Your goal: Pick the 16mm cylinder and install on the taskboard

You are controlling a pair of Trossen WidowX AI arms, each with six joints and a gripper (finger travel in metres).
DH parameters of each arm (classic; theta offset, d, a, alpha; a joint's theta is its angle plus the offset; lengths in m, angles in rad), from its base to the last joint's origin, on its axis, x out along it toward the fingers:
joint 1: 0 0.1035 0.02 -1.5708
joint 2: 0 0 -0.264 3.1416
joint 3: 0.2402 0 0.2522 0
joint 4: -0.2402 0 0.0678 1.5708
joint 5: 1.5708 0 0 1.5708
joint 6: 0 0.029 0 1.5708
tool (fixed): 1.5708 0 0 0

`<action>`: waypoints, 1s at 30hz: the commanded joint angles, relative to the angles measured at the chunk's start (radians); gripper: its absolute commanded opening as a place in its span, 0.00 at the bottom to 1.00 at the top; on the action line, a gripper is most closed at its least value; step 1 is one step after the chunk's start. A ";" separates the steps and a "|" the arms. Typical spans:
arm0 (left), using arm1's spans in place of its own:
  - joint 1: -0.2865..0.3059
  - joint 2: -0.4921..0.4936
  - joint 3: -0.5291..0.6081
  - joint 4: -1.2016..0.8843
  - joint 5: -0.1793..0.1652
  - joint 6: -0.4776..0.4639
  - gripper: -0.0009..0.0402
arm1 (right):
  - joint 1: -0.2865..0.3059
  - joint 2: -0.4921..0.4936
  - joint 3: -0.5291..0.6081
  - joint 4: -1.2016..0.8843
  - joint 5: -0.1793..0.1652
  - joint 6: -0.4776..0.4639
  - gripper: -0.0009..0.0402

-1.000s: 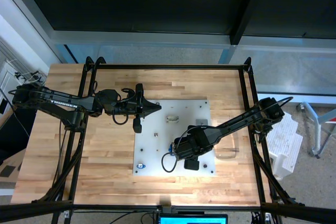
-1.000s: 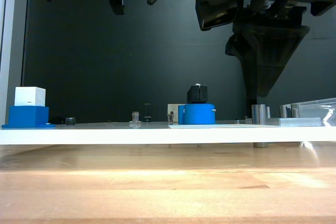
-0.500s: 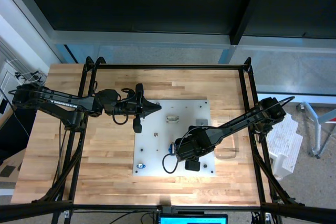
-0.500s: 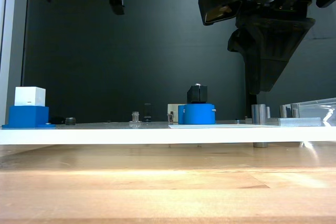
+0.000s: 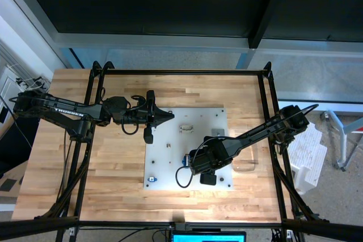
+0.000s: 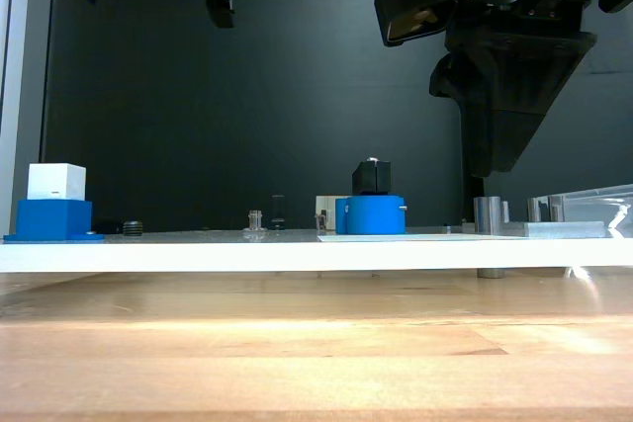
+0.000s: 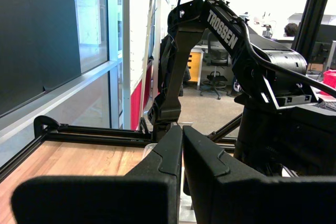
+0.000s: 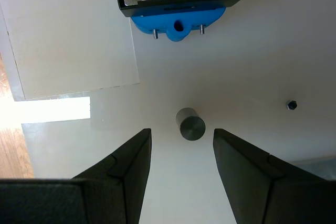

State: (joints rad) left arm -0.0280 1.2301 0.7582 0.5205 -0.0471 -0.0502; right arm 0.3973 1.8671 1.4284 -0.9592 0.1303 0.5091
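Lifted a little since a second ago, the right hand hangs over the taskboard, its fingers spread and touching nothing. Directly beneath, between the two fingers and apart from both, the 16mm cylinder stands upright on the white plate, near the blue connector piece. Over the board's far left edge the left hand is held level above the worktop, fingers pressed together, empty.

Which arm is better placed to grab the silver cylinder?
Right. The right claw hangs open above the 16mm cylinder on the taskboard; the shut left claw is by its far-left corner.
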 commanded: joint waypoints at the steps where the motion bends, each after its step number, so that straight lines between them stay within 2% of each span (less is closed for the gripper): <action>1: 0.000 0.000 0.000 0.000 0.000 0.000 0.02 | 0.000 0.000 0.001 0.000 0.000 0.000 0.41; 13: 0.000 0.000 0.000 0.000 0.000 0.000 0.02 | 0.000 -0.003 0.000 0.001 0.000 -0.006 0.41; 18: 0.000 0.000 0.000 0.000 0.000 0.000 0.02 | -0.002 -0.028 0.000 0.001 0.000 -0.056 0.41; 20: 0.000 0.000 0.000 0.000 0.000 0.000 0.02 | -0.009 -0.045 -0.001 0.002 0.011 -0.076 0.41; 24: 0.000 0.000 0.000 0.000 0.000 0.000 0.02 | -0.031 -0.117 -0.042 0.042 0.018 -0.132 0.38; 28: 0.000 0.000 0.000 0.001 0.000 0.000 0.02 | -0.053 -0.241 -0.150 0.140 0.020 -0.159 0.31; 30: 0.000 0.000 0.000 0.000 0.000 0.000 0.02 | -0.069 -0.305 -0.199 0.191 0.042 -0.160 0.28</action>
State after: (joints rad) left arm -0.0277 1.2301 0.7582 0.5209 -0.0471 -0.0505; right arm 0.3378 1.6005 1.2587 -0.7998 0.1566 0.3492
